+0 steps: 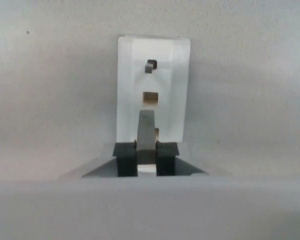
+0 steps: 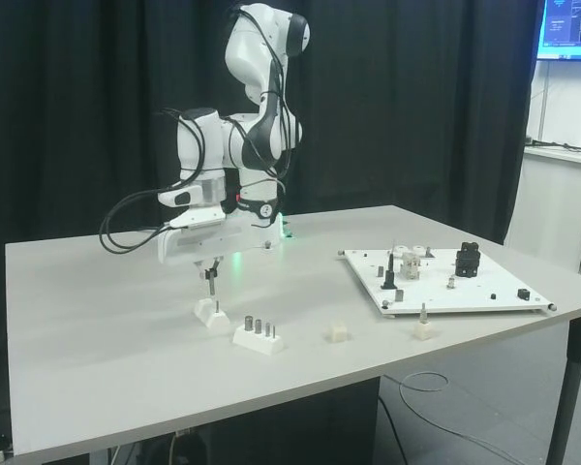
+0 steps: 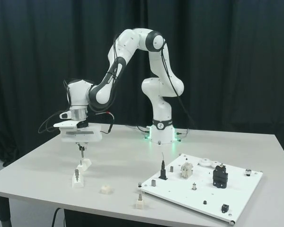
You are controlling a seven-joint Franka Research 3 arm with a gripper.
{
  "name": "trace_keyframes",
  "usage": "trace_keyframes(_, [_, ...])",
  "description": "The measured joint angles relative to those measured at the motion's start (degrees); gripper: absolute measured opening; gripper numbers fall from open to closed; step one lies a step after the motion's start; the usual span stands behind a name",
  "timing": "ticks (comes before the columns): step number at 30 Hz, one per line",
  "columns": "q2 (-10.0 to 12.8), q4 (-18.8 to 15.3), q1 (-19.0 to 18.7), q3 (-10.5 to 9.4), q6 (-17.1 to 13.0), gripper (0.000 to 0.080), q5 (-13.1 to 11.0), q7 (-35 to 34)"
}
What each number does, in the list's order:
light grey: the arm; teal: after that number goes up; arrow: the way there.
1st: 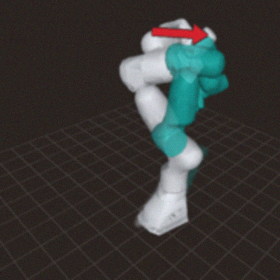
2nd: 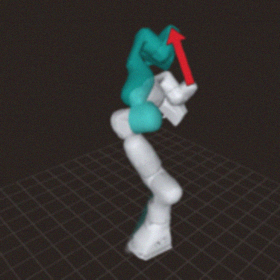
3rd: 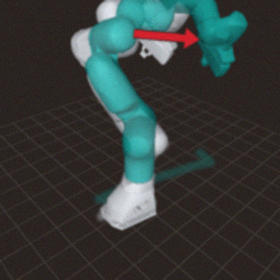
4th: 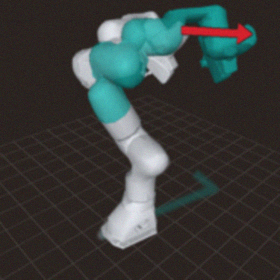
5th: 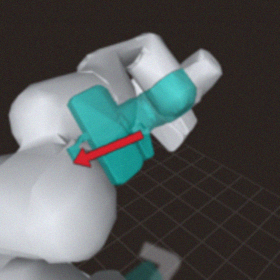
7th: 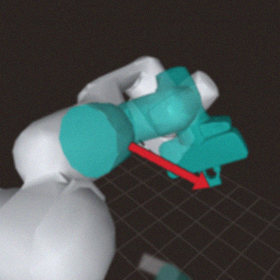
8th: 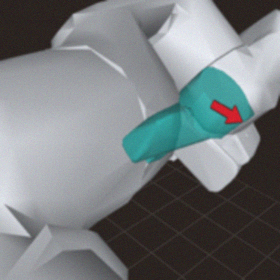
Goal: Insert square peg 2.
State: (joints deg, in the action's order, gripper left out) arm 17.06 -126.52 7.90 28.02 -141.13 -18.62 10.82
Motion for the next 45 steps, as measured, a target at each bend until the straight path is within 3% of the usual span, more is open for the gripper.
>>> trace_keyframes(28, [-2.0, 0.1, -0.2, 0.22, 1.5, 0.0075, 0.4, -0.2])
trace_keyframes(45, [-5.8, 2.5, -4.9, -0.17, 8.0, 0.0075, 0.3, -9.1])
